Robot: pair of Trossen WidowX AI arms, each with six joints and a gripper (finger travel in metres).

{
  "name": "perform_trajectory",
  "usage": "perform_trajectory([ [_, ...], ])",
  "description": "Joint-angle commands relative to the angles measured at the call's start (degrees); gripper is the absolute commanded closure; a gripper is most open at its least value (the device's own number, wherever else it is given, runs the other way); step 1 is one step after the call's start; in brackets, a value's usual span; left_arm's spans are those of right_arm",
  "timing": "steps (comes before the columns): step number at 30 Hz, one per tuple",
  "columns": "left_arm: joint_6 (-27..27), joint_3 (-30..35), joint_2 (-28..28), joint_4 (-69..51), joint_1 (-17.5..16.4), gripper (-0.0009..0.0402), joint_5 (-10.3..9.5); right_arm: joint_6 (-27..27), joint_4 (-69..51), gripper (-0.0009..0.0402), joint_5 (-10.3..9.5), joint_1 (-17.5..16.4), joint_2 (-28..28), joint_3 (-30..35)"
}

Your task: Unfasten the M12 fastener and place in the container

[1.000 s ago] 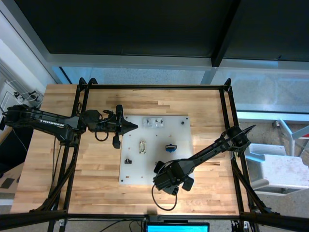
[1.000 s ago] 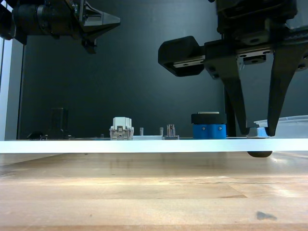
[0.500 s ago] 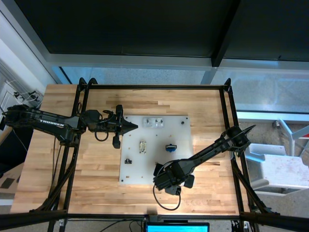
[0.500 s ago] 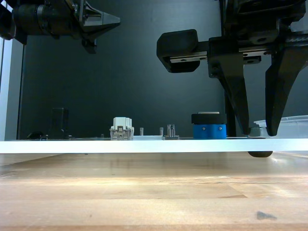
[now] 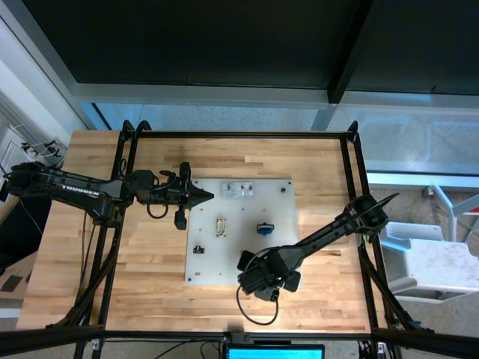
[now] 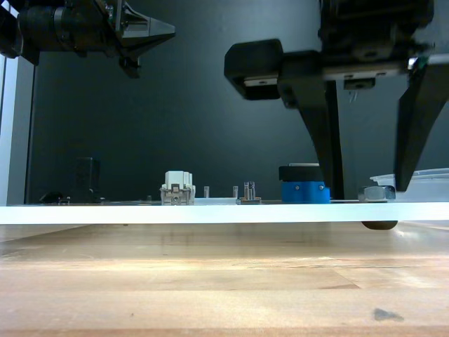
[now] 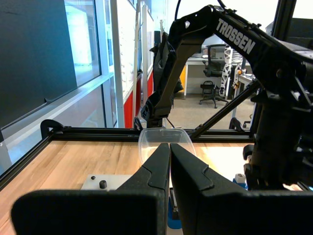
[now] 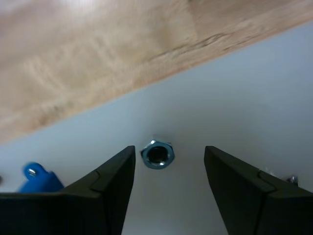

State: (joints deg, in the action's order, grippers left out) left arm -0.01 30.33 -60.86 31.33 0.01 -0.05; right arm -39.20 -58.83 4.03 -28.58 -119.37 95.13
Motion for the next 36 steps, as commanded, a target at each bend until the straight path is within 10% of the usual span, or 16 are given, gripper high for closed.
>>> perform_trajectory([
  [1, 0.0, 0.0, 0.0, 0.0, 0.0, 0.0393, 0.00, 11.5, 0.0, 0.0179, -0.81, -0.7, 1.2, -0.1],
  [12, 0.0, 0.0, 0.0, 0.0, 0.0, 0.0393, 0.02, 50.0, -0.4, 0.0260, -6.21, -1.8, 3.9, -0.4],
  [18, 0.0, 0.0, 0.0, 0.0, 0.0, 0.0393, 0.02, 57.1, -0.3, 0.0399, -6.23, -1.7, 3.9, -0.5],
  [36, 0.0, 0.0, 0.0, 0.0, 0.0, 0.0393, 0.02, 70.5, 12.0, 0.0393, -6.01, -1.0, 6.6, -11.3],
])
